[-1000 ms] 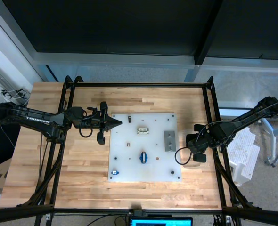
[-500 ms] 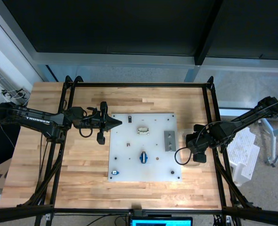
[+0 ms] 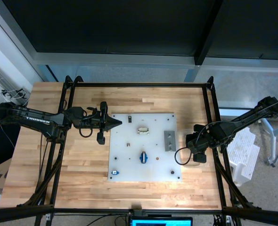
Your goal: Remove the 16mm cylinder and place in the container
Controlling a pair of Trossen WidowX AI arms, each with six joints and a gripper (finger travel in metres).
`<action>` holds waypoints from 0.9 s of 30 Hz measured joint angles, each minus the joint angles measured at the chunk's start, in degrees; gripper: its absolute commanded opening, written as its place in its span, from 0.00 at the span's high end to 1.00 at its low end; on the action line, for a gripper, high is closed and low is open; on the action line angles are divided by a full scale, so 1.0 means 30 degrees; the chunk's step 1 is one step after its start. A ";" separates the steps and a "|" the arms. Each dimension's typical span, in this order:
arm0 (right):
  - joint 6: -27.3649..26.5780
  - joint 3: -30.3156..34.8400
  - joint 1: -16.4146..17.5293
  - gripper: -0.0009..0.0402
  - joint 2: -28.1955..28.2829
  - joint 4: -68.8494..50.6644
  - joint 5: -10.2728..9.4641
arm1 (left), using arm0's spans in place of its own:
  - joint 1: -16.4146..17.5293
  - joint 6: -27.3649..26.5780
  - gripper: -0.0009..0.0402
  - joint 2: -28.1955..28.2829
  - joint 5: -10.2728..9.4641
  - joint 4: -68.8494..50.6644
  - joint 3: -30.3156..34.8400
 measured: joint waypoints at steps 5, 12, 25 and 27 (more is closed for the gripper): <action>-0.0248 0.0372 -0.0022 0.57 0.0007 0.0984 0.0189 | 0.0000 0.0000 0.98 0.0000 0.0000 0.0000 0.0000; -0.2025 0.1406 -0.0277 0.68 -0.0117 0.3745 0.2215 | 0.0000 0.0000 0.98 0.0000 0.0000 0.0000 0.0007; -0.6513 0.1763 -0.3701 0.98 -0.0117 1.2182 0.0845 | 0.0000 0.0000 0.98 0.0000 0.0000 0.0007 0.0007; -0.7337 0.1763 -0.4809 0.97 -0.0117 1.3712 -0.0430 | 0.0000 0.0000 0.98 0.0007 0.0000 0.0007 0.0000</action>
